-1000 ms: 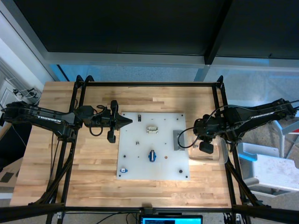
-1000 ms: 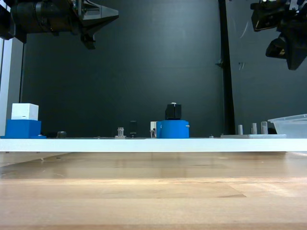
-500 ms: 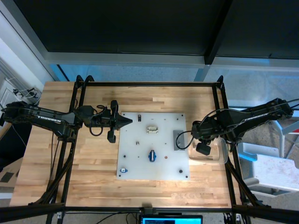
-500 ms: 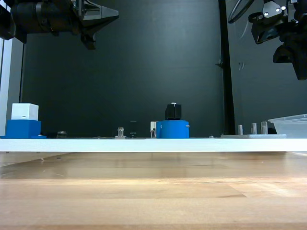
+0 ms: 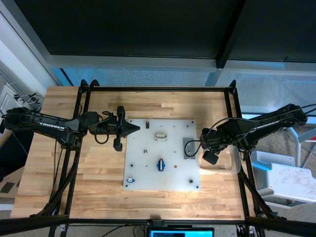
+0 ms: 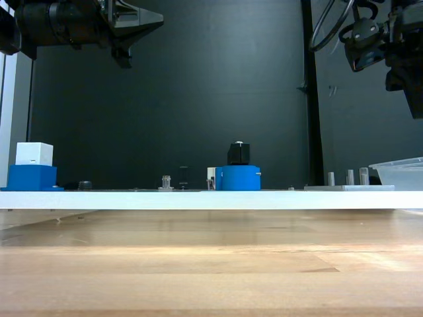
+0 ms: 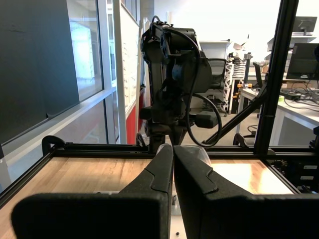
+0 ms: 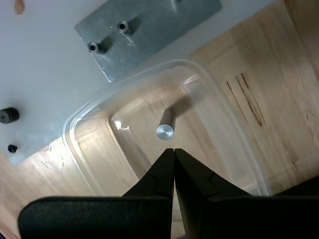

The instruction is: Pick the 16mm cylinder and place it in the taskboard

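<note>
Even overhead light lit the counter in the high view, bright on the white taskboard, with only soft shadows. The low view was dim: the left end effector, high at the left, showed as a near-black shape against a dark backdrop, and the foreground wood was blurred. Over the clear bin, the right end effector was soft-edged and black. Pale glare edged the bin's rim, and the 16mm cylinder cast what seemed a faint shadow
</note>
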Robot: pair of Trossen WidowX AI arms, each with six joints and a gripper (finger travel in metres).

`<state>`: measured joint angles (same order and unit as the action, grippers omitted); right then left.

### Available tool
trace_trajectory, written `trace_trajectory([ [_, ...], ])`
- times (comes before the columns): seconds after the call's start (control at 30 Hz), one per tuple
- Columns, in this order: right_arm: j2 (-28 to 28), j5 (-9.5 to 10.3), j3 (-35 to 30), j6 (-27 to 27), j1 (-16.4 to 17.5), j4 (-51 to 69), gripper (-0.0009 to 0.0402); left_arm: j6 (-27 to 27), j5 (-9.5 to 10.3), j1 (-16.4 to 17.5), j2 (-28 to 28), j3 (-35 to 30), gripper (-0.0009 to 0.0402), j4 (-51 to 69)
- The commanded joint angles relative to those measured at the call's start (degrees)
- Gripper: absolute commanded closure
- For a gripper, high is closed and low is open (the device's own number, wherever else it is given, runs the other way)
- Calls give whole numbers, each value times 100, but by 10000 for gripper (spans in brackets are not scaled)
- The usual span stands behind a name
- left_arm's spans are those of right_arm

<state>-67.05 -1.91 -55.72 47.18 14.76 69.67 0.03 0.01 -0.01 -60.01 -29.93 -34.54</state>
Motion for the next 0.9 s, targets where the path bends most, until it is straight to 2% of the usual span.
trace_trajectory([
  [0.03, -24, -2, 4, 201, 17, -7, 393, 2, 0, 0, 0, -2, 393, 0],
  [0.37, -24, -9, 13, 699, 50, -7, 393, 2, 0, 0, 0, -2, 393, 0],
  [0.47, -31, -11, 26, 817, 57, -11, 382, 0, 0, 0, 0, -2, 393, 0],
  [0.63, -179, -15, 52, 944, 70, -15, 320, 2, 0, 2, 0, -2, 393, 0],
  [0.73, -229, -114, 55, 966, 76, -33, 277, 2, 0, 0, 0, -2, 393, 0],
  [0.9, -328, -149, 96, 1093, 81, -101, 215, 0, 0, 0, 0, -2, 393, 0],
])
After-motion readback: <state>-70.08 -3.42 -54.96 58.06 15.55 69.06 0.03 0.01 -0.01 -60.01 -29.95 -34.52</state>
